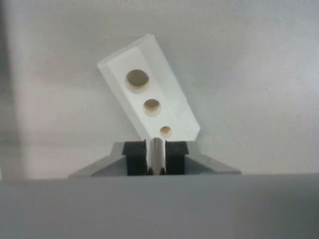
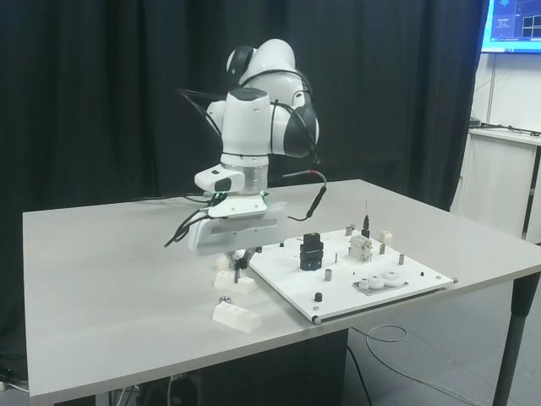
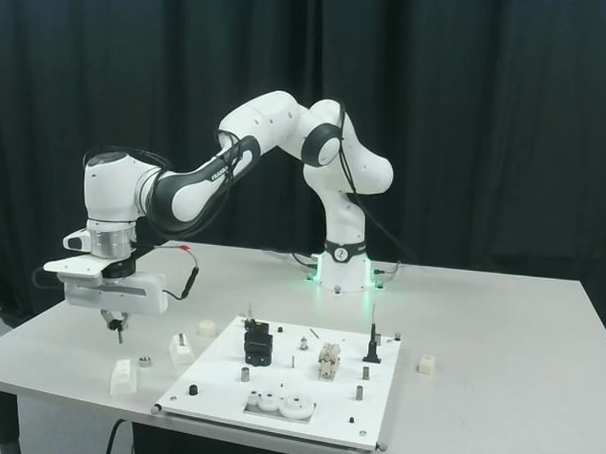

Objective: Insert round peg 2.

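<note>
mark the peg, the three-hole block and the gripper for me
peg (image 1: 156, 154): wrist view, on its shaft between the fingers.
three-hole block (image 1: 172, 107): wrist view, top face beside the middle hole.
gripper (image 1: 156, 167): wrist view, midway between the fingertips.

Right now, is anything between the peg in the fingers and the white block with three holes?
Nothing: in the wrist view the peg, clamped in the fingers, hangs over the white block with only open air between.

In the first room view, the gripper (image 2: 239, 262) hangs above bare grey table (image 2: 101, 262) at frame centre, open tabletop stretching left. Just below it two small white blocks (image 2: 236, 315) crowd the surface. To the right, the white board (image 2: 355, 283) with upright parts blocks low passes; room above it stays free.
</note>
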